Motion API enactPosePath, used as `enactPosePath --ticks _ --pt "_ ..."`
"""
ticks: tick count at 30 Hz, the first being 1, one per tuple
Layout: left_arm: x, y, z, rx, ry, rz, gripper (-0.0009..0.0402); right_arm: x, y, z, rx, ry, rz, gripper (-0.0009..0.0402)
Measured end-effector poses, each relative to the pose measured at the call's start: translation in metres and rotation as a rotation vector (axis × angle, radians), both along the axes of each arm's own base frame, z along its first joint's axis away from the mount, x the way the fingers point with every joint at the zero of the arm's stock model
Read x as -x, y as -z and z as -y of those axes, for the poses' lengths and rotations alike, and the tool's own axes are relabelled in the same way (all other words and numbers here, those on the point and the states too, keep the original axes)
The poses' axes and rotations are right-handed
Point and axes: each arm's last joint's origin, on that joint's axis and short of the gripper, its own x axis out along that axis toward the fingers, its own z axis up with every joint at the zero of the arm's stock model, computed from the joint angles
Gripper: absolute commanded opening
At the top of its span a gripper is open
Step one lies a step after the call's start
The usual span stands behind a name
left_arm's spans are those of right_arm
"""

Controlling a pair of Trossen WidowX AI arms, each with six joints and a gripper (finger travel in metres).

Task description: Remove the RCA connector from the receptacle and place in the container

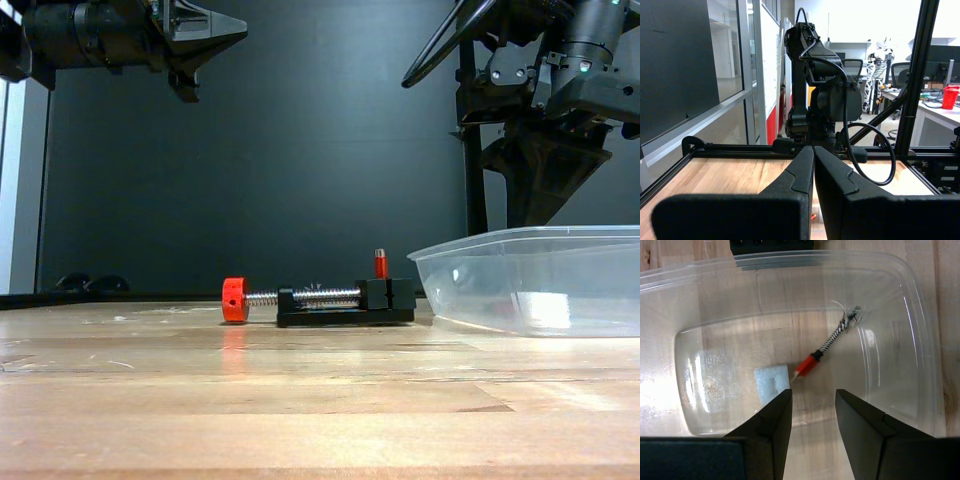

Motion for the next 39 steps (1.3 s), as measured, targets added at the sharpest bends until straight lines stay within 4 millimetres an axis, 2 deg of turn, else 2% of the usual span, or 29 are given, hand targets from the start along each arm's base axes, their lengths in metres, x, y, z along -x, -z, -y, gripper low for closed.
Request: enactPosePath --ticks 10,14,18,22,26,28,39 --pt "0.0 0.0 0.0 0.0 0.0 0.0 0.0 0.0 -0.003 0.0 -0.004 -0.01 0.006 0.0128" --pt "0.0 0.0 0.0 0.0 0.0 0.0 0.0 -0.003 -0.025 0.0 -0.01 -0.062 0.081 0.0117" --pt "0.0 0.0 0.0 0.0 0.0 0.0 0.0 -0.004 -0.05 0.006 -0.005 -0.086 0.164 0.009" --pt "0.0 0.0 0.0 0.0 0.0 0.0 0.0 -0.001 -0.071 0.015 0.004 -0.101 0.244 0.0052" --pt "0.0 0.0 0.0 0.0 0.0 0.0 0.0 0.003 -0.086 0.024 -0.034 -0.114 0.337 -0.0006" --pt "0.0 0.0 0.0 0.0 0.0 -0.001 0.0 0.004 -0.091 0.026 -0.038 -0.117 0.377 0.0004" --pt "0.0 0.0 0.0 0.0 0.0 0.0 0.0 -0.005 -0.111 0.04 -0.031 -0.129 0.601 0.0"
